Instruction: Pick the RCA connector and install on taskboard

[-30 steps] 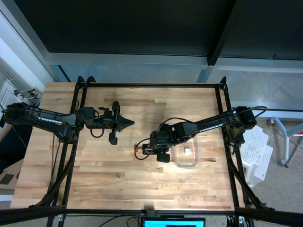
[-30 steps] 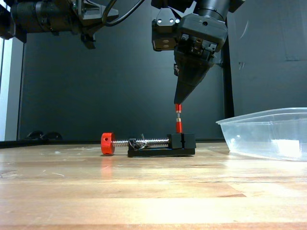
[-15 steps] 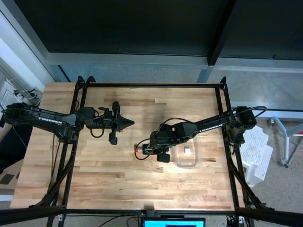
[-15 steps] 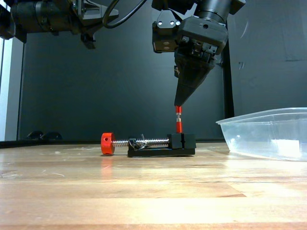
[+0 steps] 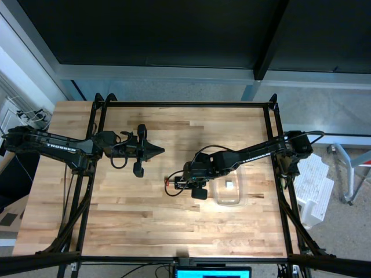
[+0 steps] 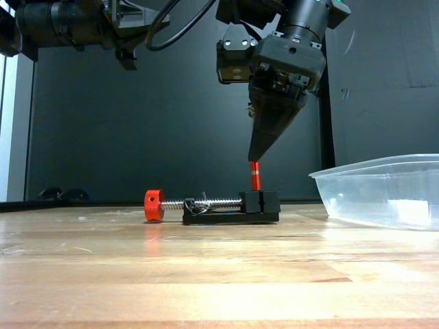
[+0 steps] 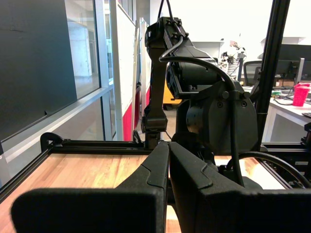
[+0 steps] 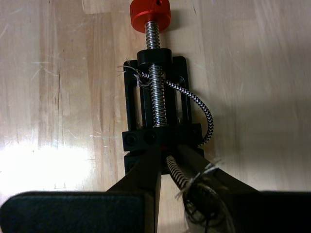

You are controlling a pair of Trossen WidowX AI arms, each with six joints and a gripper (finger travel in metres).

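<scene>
While pinching the connector (image 6: 255, 176) by its top end in the right gripper (image 6: 255, 160), holding it upright on the block end of the board (image 6: 230, 205), foot at or just inside the block, depth impossible to tell. Clamping with fingers almost together, only the slim red plug and its braided cable (image 8: 209, 119) between them.

Risking a few things from here, judging by the layout. Pressing down off-line could be tilting the plug and jamming or bending it, since gripping so high is giving little steadying. Sliding down past the plug also seems possible with such narrow tips and so small a hold. Dragging on the cable, looping from the fingers back to the board's frame, might be tugging the plug sideways or shifting the board on the table (image 6: 206, 274), with nothing visibly clamping it.

Stretching in from the right, wrist bent, pointing the gripper straight down just left of the tray (image 6: 384, 199). Holding the left gripper (image 5: 157, 151) high and well apart toward the left — fingers pressed together on nothing.
</scene>
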